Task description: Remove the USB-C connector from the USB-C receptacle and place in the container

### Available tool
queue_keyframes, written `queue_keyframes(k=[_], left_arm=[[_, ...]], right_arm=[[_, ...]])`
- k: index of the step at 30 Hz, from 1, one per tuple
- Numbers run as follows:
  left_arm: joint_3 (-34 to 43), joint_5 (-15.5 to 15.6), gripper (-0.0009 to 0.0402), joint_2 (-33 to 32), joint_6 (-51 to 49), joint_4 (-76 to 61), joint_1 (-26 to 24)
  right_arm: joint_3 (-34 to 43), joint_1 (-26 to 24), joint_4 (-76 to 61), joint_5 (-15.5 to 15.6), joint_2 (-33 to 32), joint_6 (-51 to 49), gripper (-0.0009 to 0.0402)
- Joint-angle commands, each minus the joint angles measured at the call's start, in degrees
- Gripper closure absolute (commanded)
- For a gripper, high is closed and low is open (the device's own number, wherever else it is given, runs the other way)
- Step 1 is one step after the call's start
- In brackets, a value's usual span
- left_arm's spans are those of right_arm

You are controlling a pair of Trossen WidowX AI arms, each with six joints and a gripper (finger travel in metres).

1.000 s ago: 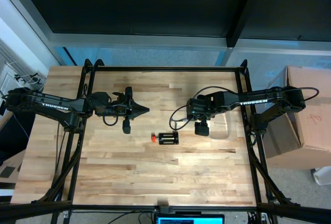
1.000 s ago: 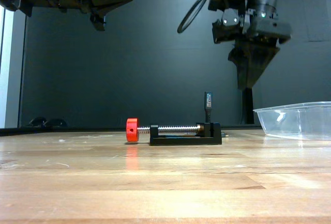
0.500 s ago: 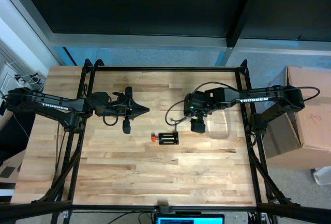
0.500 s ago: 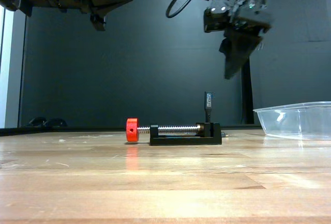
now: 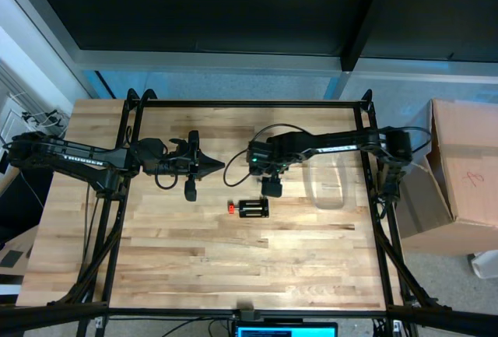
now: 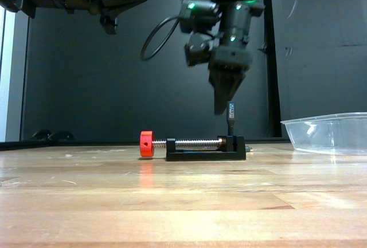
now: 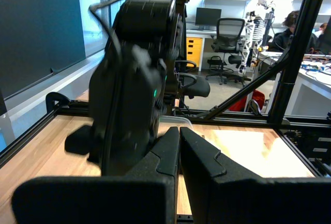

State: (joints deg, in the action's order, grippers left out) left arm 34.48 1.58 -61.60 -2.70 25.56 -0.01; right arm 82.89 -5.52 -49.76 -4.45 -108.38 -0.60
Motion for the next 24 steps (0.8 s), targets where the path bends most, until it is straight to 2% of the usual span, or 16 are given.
queue_keyframes(k=[1, 7, 24], left_arm=[[0.0, 0.0, 0.0393, 0.0, 0.0, 0.0, 0.0], [0.0, 0.0, 0.0393, 0.0, 0.0, 0.0, 0.0], [0.0, 0.0, 0.0393, 0.0, 0.0, 0.0, 0.0]], right_arm=[[1.4, 0.0, 0.1, 0.1, -3.3, 0.1, 0.0146], [1.4, 0.0, 1.2, 1.4, -6.6, 0.1, 0.0146], [0.0, -0.2, 6.0, 1.3, -9.3, 1.1, 0.0146]])
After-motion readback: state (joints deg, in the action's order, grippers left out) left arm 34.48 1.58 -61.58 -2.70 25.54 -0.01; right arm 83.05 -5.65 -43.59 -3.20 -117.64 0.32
